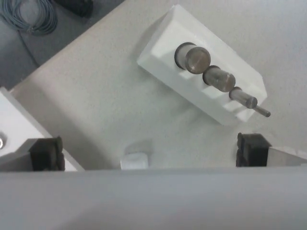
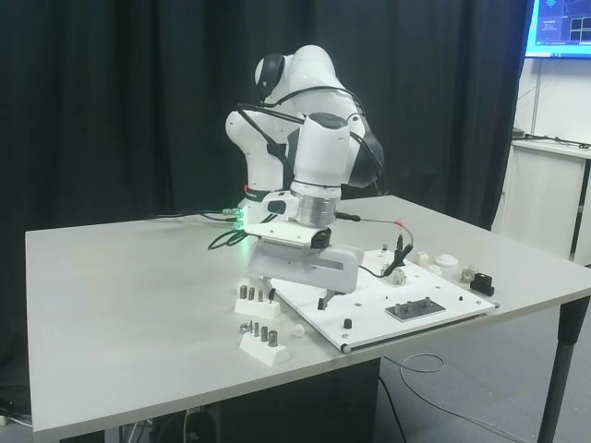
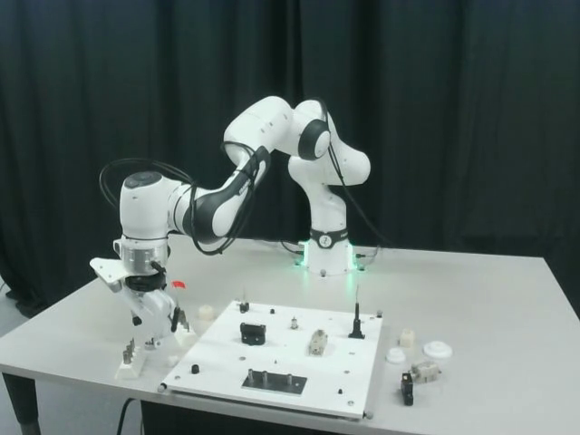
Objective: Pick small gear.
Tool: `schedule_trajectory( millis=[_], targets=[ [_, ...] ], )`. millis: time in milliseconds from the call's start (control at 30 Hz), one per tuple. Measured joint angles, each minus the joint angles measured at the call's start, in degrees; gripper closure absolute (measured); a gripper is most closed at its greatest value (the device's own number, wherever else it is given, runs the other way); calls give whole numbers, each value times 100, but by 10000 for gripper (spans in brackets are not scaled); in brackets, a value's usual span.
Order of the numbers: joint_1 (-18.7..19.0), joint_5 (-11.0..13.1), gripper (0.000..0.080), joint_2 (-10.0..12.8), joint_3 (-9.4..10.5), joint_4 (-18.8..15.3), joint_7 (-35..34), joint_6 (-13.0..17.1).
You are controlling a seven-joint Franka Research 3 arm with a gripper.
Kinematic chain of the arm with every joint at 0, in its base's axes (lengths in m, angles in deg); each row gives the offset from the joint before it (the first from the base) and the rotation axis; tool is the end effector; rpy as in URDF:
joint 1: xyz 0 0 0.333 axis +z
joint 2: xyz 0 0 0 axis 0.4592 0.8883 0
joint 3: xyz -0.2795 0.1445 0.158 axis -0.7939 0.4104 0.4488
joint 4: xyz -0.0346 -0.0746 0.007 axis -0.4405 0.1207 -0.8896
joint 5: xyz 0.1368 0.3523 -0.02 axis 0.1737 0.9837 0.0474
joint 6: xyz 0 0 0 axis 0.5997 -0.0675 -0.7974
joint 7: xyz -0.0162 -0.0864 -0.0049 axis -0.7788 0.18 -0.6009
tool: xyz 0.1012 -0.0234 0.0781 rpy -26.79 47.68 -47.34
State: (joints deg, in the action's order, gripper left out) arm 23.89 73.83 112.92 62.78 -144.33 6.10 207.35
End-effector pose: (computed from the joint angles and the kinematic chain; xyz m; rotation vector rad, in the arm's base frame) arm 0.7283 -0.2403 0.2756 2.3054 -1.9417 0.0767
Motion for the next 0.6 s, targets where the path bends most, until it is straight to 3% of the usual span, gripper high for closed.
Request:
schedule_trajectory(
  millis=[600],
  targets=[
    [0,0,3,-23,0,85,0,-127]
  ],
)
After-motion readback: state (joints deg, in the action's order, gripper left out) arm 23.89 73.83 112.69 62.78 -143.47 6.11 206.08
